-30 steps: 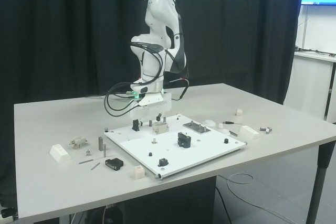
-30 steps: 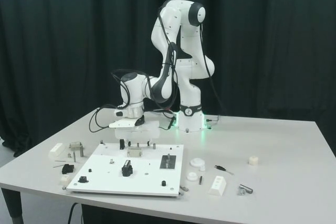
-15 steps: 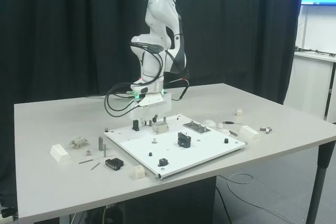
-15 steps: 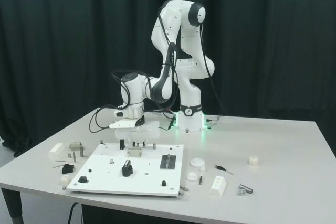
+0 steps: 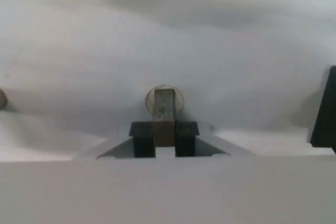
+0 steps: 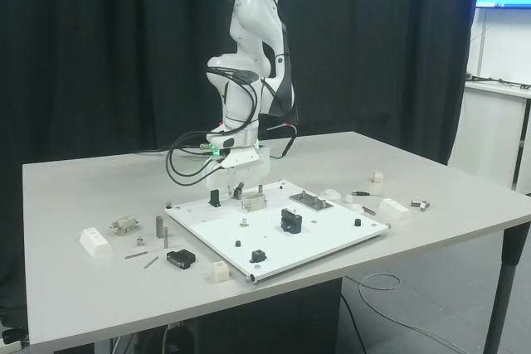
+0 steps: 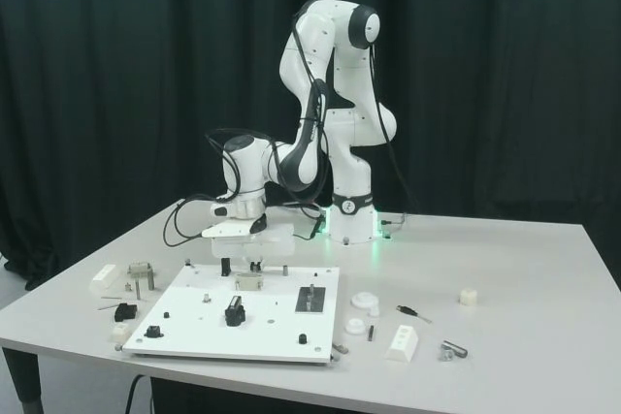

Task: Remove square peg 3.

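Wrist view: gripper [image 5: 165, 139] fingers closed on square peg 3 [image 5: 164, 116], peg held just above white board [image 6: 323, 238] near its far edge. Extraction looks done; judged remaining: carry it off and set it on grey table [image 6: 75, 196].

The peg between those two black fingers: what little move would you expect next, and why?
Probably a further straight lift. In the wrist view the tool is shut on the square peg, and in the first room view the peg hangs just above the white board, so more height should clear the nearby fixtures.
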Robot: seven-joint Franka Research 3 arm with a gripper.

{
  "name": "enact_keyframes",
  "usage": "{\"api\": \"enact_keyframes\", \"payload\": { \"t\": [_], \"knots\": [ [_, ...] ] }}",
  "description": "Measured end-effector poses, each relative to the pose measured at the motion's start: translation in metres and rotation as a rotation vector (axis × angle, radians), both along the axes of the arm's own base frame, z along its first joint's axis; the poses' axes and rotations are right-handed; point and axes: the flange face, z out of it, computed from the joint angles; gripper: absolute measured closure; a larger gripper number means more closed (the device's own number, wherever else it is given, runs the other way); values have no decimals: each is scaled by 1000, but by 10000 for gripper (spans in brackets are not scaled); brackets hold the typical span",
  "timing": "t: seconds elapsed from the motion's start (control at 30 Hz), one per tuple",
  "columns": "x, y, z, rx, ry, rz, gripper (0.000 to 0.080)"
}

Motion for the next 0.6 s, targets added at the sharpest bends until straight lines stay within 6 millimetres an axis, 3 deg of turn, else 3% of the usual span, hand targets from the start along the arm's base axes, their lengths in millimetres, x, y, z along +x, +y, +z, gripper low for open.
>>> {"api": "enact_keyframes", "payload": {
  "t": [0.13, 0.17, 0.6],
  "knots": [
    [0, 0, 0, 0, 0, 0, 686],
    [0, 0, 0, 0, 0, 0, 726],
    [0, -1, 1, 1, 0, -1, 727]
  ]
}}
